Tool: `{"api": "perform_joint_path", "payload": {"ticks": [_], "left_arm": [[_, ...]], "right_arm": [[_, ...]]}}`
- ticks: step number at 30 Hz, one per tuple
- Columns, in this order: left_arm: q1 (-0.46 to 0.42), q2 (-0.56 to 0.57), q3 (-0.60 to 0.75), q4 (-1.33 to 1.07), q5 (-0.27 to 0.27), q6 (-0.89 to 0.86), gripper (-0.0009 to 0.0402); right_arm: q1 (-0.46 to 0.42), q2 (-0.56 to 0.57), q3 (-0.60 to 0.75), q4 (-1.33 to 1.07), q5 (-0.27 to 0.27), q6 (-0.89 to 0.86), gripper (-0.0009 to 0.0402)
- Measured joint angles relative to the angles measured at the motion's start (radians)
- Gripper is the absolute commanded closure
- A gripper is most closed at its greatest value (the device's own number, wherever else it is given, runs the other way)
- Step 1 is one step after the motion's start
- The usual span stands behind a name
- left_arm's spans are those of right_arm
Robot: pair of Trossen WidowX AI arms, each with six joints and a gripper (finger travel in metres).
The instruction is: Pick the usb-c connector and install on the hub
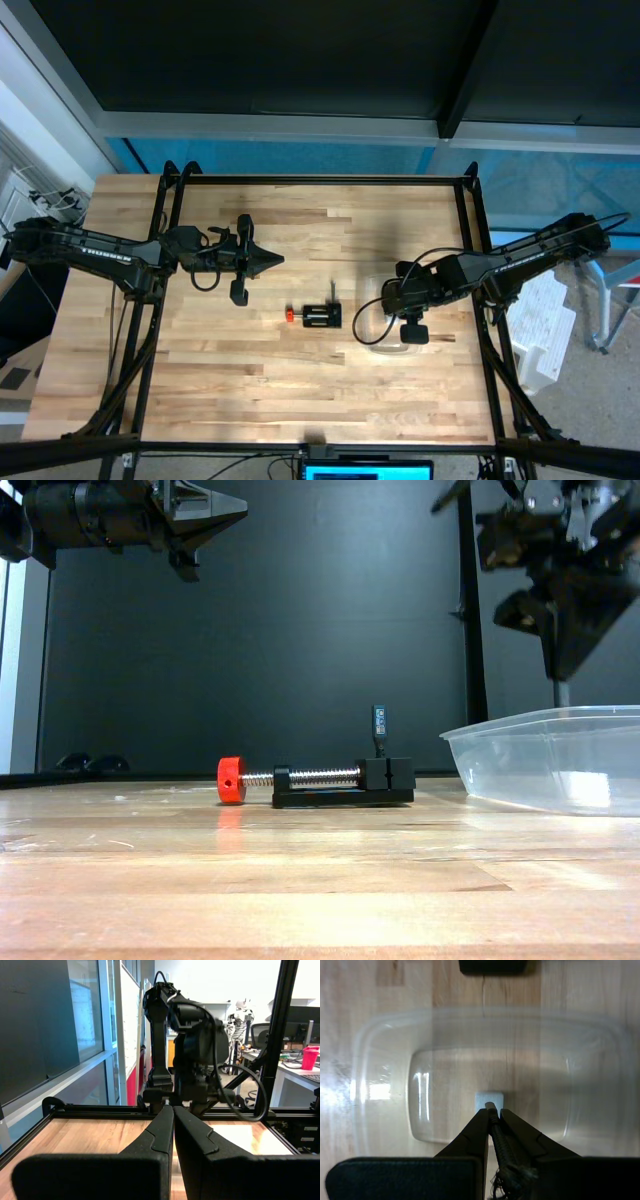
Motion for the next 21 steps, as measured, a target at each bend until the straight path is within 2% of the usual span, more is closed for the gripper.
{"api": "perform_joint_path", "payload": {"ticks": [6,12,15,21], "left_arm": [[0.0,0.0,0.0,0.0,0.0,0.0,0.0393],[0.0,0.0,0.0,0.0,0.0,0.0,0.0393],[0.0,0.0,0.0,0.0,0.0,0.0,0.0393],[0.0,0.0,0.0,0.0,0.0,0.0,0.0393]], "right_arm": [[0.0,0.001,0.072,-0.067,0.0,-0.006,0.0393],[-0.001,0.002,0.078,-0.074,0.001,-0.002,0.0393],[-0.001,0.002,0.077,-0.073,0.02,-0.001,0.0393],[-0.011,0.06,0.133,-0.074,0.031,-0.016,0.0393]]}}
